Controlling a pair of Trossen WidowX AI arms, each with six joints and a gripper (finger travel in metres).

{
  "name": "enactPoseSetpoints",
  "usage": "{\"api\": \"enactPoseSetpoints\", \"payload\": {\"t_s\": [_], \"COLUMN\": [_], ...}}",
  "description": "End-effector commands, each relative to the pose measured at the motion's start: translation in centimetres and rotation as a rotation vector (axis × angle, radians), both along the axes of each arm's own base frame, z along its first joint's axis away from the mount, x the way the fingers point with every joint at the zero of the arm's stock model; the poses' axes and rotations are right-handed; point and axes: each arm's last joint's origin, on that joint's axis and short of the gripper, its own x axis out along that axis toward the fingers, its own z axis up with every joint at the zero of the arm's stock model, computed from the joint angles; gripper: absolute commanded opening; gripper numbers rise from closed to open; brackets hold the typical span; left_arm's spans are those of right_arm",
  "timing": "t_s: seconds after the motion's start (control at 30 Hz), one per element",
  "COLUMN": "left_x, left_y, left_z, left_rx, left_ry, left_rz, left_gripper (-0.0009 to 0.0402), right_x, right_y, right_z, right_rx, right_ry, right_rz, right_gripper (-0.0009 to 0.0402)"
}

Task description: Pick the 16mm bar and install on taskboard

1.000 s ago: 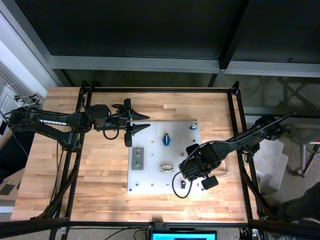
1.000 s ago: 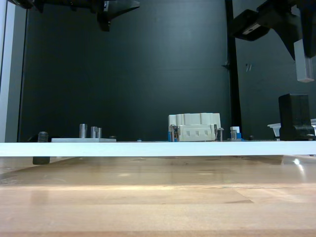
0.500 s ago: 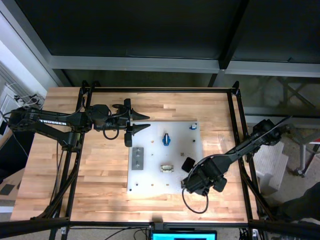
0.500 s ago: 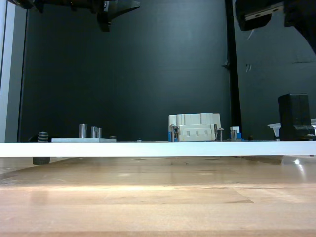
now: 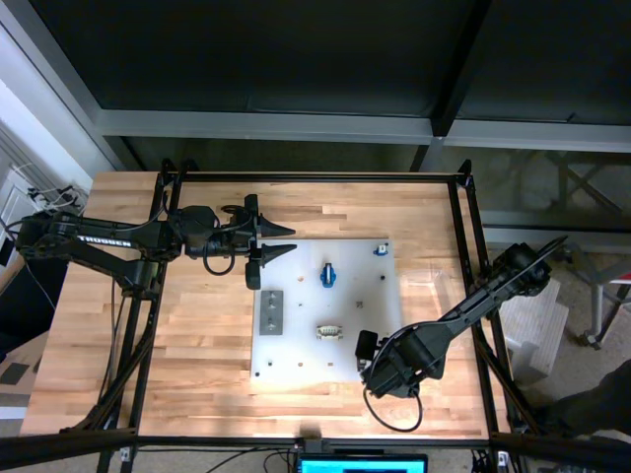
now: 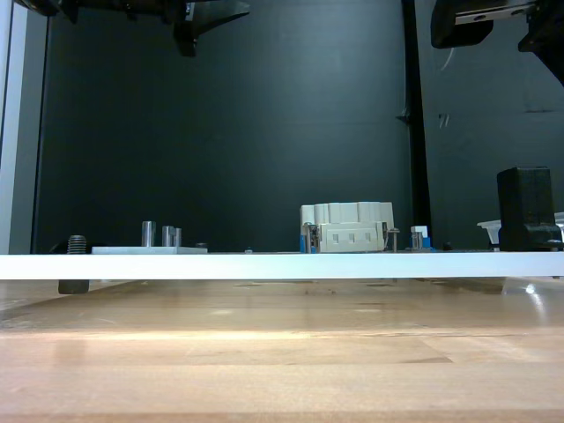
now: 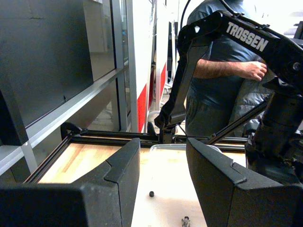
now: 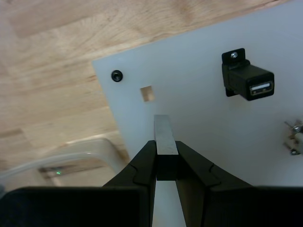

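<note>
Moved toward table [image 5: 197,394] front edge: my right gripper [image 5: 394,367] over taskboard [image 5: 296,340] corner, fingers [image 8: 142,171] clamped on 16mm bar [image 8: 165,135]. Left gripper [image 5: 268,241] unmoved, spread wide, empty.

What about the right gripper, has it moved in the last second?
Yes. In the high view the right gripper, holding the bar, moved toward the near edge of the white board. The left gripper hovers open over its far left corner.
</note>
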Motion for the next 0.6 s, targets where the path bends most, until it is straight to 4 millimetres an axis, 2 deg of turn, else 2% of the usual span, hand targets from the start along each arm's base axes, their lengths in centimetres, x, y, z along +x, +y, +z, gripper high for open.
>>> {"api": "enactPoseSetpoints", "payload": {"t_s": [0.03,0.3,0.6], "left_x": [0.0,0.0,0.0], "left_y": [0.0,0.0,0.0], "left_z": [0.0,0.0,0.0], "left_rx": [0.000,0.000,0.000], "left_ry": [-0.001,-0.001,-0.001], "left_rz": [0.000,0.000,0.000], "left_gripper": [0.0131,0.0131,0.0131], "right_x": [0.0,-0.5,-0.7], "right_y": [0.2,0.8,1.1], "right_z": [-0.3,-1.2,-2.0], "right_rx": [-0.001,0.003,0.010], "right_ry": [0.004,0.003,-0.006], "right_rz": [0.039,0.127,0.151], "right_gripper": [0.0004,0.0004,0.0004]}}
